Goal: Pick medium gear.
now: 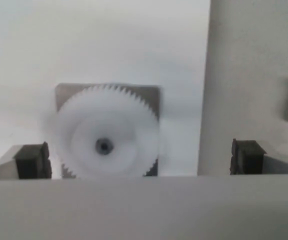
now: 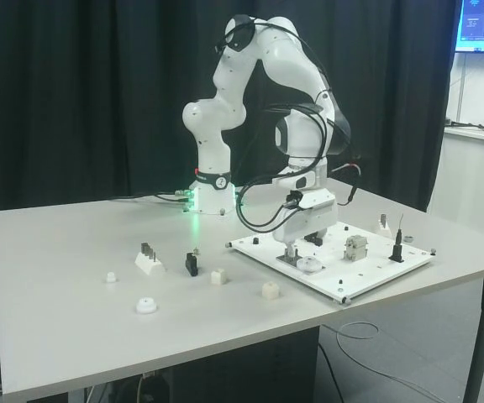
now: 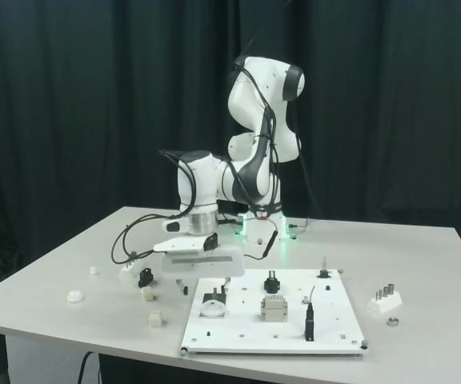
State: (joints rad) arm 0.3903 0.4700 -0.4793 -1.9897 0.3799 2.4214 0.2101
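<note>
White teeth ring the medium gear (image 1: pixel 106 132), which is seen from the wrist view lying flat on a grey square mount (image 1: pixel 151 95), with a dark bore at its centre. The gripper (image 1: pixel 139 159) is held spread wide, one black fingertip pad (image 1: pixel 31 161) just beside the gear and the other well apart from it; nothing is pinched. In the first room view the gear (image 2: pixel 312 265) is found on the white board (image 2: pixel 376 273), directly under the gripper (image 2: pixel 297 246). Farther off, small white parts (image 2: pixel 145 306) are scattered on the grey table (image 2: pixel 57 252).
</note>
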